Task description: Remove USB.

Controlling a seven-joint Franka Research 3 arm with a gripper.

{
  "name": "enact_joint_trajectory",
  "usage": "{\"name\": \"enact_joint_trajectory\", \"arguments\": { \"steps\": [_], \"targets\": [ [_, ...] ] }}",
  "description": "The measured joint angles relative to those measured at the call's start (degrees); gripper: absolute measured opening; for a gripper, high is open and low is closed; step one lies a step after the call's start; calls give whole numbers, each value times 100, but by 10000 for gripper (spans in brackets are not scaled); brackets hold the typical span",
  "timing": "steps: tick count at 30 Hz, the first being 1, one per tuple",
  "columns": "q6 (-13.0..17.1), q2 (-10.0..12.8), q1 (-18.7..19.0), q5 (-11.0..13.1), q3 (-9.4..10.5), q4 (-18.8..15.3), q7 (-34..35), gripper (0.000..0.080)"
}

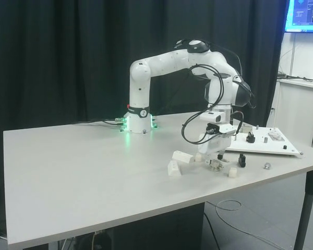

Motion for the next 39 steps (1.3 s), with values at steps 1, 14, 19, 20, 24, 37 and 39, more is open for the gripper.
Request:
{"name": "enact_joint_trajectory", "arguments": {
  "steps": [1, 14, 19, 20, 24, 37, 39],
  "targets": [
    [0, 0, -2, 0, -1, 1, -3, 800],
    [-2, 0, -11, 3, -21, 50, -48, 800],
    [-88, -4, 7, 11, -46, 157, -48, 800],
    [-114, -8, 15, 12, -54, 180, -48, 800],
    [-258, -29, 69, 12, -96, 280, -46, 800],
    [-887, -45, 530, 5, -408, 444, 243, 800],
    [-981, -52, 634, 0, -455, 444, 363, 800]
  ]
}}
